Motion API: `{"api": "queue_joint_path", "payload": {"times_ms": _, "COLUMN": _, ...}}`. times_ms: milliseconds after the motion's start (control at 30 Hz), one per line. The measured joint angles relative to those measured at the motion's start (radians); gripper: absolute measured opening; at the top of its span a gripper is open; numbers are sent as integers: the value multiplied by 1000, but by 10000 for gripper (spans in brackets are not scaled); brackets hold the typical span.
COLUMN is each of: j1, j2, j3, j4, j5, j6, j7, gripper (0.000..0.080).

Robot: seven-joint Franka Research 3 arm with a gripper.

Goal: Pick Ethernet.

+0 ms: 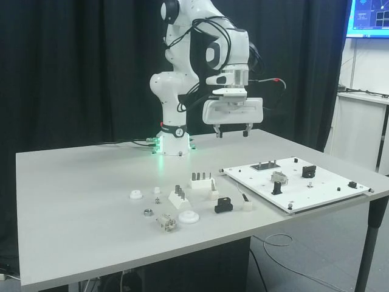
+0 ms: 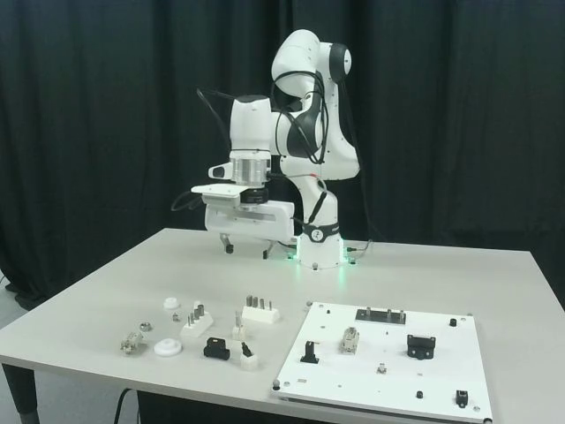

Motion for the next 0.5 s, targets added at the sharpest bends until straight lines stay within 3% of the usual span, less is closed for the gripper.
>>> {"api": "queue_joint_path", "payload": {"times_ms": 500, "j1": -25, "j2": 0, "j3": 0, "j4": 6, "j5": 1, "j6": 10, "j7": -3, "gripper": 800}}
